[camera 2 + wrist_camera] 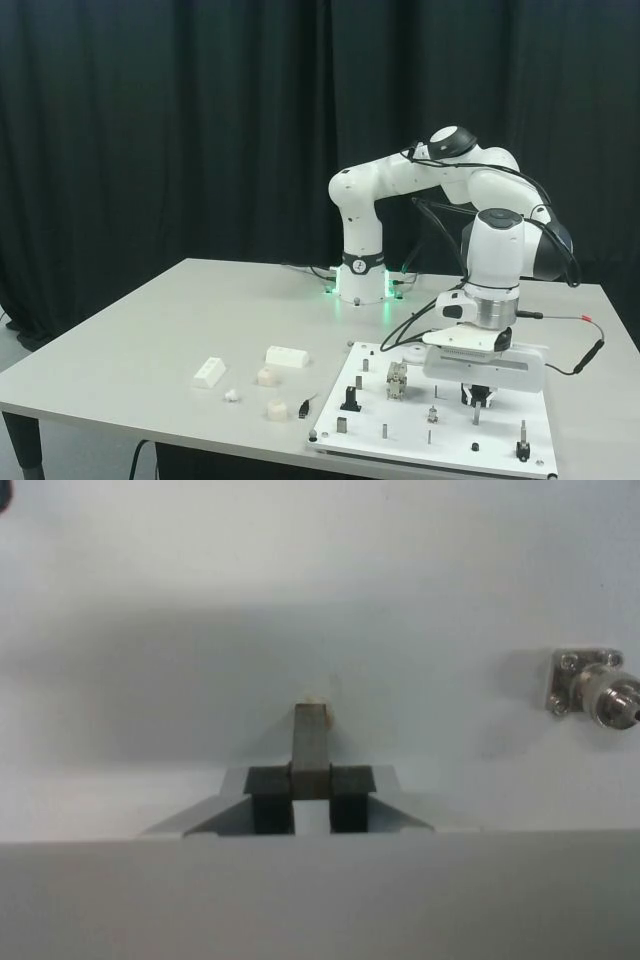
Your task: Insert square peg 2.
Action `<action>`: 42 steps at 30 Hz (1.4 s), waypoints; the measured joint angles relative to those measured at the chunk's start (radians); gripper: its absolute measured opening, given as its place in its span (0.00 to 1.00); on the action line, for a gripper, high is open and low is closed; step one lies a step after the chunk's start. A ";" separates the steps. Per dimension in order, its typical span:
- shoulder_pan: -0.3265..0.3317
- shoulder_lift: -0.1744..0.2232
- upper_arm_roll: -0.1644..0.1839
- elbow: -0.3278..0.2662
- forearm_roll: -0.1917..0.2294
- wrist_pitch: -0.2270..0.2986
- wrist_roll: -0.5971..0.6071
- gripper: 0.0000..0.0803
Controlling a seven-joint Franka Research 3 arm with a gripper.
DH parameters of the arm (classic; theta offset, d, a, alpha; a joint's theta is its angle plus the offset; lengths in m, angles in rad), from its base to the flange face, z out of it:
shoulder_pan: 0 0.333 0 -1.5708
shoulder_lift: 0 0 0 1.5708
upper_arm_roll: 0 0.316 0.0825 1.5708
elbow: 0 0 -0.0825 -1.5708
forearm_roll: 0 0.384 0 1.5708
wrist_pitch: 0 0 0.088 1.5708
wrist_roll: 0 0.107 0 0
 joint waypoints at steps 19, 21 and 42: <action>-0.009 0.000 0.006 0.005 0.001 0.002 0.039 0.09; -0.011 0.000 0.006 0.007 -0.002 0.003 0.039 0.09; -0.032 -0.014 -0.003 0.046 -0.045 -0.002 0.056 0.99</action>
